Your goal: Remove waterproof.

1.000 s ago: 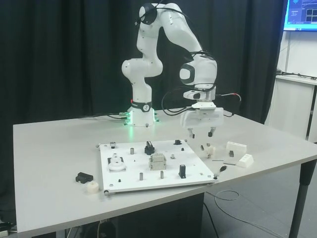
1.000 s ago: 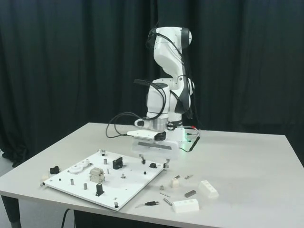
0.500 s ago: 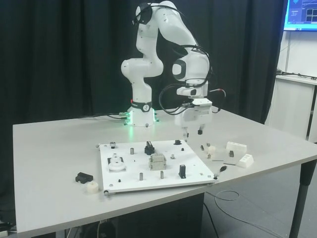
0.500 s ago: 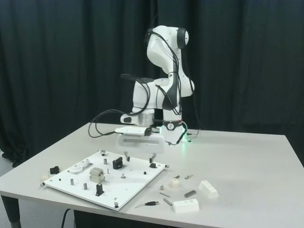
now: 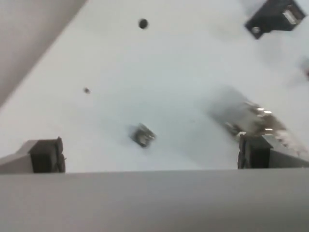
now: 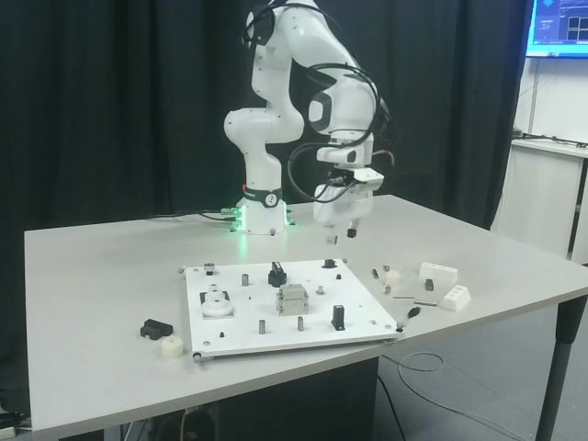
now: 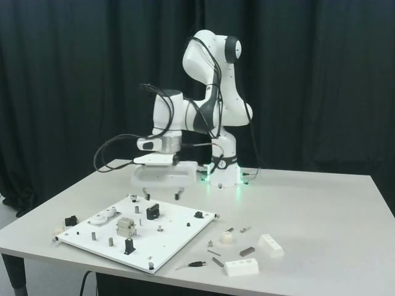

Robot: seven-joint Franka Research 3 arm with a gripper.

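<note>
A white board (image 6: 360,296) (image 7: 180,235) lies on the grey table and carries several small parts. Among them are a black connector (image 6: 276,274) (image 7: 152,211), a grey block (image 6: 292,299) (image 7: 126,227) and a small black fitting (image 6: 329,264) (image 7: 198,214). I cannot tell which of them is the waterproof part. My gripper (image 6: 341,236) (image 7: 162,195) (image 5: 149,154) hangs open above the board's far edge and holds nothing. In the wrist view, a small grey peg (image 5: 143,135) stands on the board under the fingers (image 5: 46,155), and a black part (image 5: 275,14) sits further off.
On the table beside the board lie two white blocks (image 6: 439,273) (image 6: 455,296), a small white piece (image 6: 390,276) and a black plug (image 6: 411,314). At the board's other side sit a black part (image 6: 156,327) and a white part (image 6: 171,346). The arm's base (image 6: 261,216) stands behind.
The arm has swung from beside the loose parts across to above the board's far edge, rising a little. The gripper has stayed open and empty.
</note>
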